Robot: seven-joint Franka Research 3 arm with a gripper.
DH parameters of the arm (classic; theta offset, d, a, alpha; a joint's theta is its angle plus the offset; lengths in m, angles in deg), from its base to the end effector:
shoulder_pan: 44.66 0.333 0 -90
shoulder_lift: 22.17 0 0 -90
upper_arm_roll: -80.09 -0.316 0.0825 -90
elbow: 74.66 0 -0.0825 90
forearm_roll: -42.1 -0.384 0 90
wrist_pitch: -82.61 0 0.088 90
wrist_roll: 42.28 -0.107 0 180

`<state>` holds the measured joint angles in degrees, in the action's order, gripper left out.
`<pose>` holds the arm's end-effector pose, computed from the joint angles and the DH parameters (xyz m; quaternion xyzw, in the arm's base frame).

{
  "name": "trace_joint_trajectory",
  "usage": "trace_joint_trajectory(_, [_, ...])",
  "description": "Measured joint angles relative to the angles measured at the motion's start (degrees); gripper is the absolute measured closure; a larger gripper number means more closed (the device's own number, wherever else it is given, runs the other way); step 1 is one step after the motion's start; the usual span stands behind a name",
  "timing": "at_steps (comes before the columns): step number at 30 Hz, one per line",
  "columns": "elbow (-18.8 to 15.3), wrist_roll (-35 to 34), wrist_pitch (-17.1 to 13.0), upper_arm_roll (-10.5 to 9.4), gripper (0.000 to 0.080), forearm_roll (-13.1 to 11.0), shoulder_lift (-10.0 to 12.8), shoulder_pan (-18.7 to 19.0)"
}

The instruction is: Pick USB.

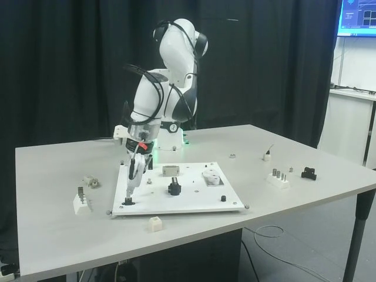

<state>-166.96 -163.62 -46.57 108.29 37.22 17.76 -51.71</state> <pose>0.5944 -0.3591 0.2592 0.2256 -0.9667 0.0924 0.0780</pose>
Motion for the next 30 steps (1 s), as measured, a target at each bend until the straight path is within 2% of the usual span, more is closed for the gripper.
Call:
trace_joint_trajectory(8, [1.1, 0.0, 1.3, 0.01, 0.0004, 0.0, 0.0, -0.05])
trace_joint_trajectory(30, [2.07, 0.0, 1.25, -0.01, 0.0003, 0.0, 0.01, -0.5])
